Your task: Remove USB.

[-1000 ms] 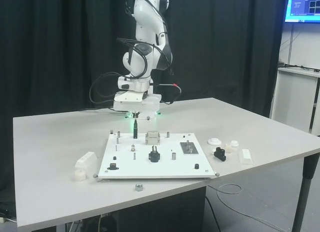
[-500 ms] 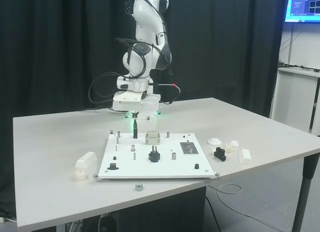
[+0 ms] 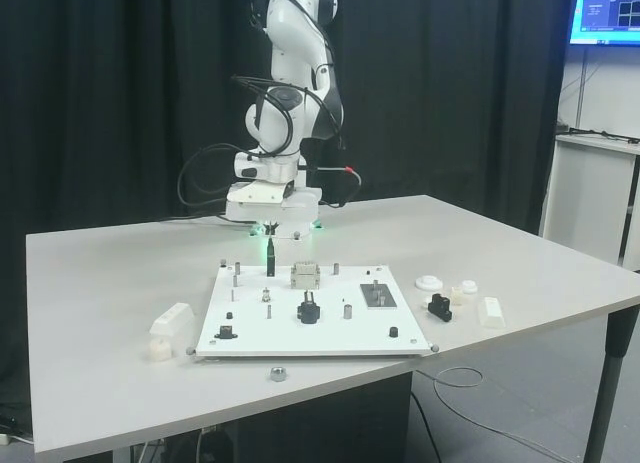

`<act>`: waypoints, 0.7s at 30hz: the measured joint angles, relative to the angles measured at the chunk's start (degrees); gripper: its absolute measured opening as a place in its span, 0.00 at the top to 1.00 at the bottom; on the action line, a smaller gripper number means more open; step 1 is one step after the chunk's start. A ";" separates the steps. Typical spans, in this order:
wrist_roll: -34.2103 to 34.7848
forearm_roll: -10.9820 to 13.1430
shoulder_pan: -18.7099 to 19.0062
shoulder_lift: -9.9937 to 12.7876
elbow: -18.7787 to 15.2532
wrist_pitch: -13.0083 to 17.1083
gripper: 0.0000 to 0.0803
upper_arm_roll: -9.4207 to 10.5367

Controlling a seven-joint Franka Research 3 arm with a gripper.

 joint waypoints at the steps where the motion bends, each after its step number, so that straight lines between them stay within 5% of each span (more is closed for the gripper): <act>1: 0.00 0.00 0.03 -0.01 0.00 0.00 0.97 0.01; 10: 0.00 -0.07 0.57 -1.32 0.26 -1.12 0.97 0.09; 21: 0.84 -1.91 1.25 -5.26 2.04 -7.13 0.97 0.11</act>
